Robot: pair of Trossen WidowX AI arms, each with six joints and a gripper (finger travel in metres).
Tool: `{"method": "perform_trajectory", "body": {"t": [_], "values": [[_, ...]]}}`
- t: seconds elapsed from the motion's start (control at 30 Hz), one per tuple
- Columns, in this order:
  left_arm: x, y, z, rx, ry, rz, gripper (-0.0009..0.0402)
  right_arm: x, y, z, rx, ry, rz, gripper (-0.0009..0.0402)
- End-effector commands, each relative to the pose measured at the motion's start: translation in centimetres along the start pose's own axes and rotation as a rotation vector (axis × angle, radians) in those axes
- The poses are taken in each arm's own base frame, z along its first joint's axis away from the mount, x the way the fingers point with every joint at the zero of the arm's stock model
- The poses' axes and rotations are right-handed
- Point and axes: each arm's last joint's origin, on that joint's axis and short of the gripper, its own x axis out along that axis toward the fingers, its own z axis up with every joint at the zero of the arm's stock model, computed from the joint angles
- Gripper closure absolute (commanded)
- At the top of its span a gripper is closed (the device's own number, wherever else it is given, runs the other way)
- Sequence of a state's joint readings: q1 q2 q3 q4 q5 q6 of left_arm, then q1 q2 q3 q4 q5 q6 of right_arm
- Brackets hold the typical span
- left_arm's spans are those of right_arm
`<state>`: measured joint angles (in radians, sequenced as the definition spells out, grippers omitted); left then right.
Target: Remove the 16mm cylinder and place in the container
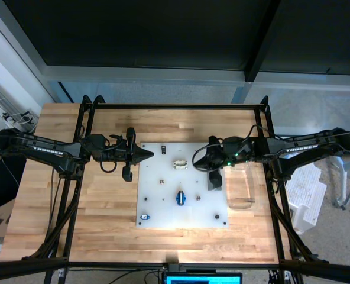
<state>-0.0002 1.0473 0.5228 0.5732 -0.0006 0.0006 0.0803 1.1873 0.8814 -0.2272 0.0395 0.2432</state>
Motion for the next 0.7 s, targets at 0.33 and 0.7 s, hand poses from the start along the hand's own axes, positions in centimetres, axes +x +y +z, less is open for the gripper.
{"method": "perform_trajectory", "body": {"t": [0.33,0.7], "values": [[0.0,0.0,0.0,0.000,0.000,0.000,0.0393,2.5,3.0,0.3,0.001,0.245,-0.013,0.0393],[0.0,0.0,0.0,0.000,0.000,0.000,0.0393,3.5,4.8,-0.1,-0.053,0.402,-0.069,0.0393]]}}
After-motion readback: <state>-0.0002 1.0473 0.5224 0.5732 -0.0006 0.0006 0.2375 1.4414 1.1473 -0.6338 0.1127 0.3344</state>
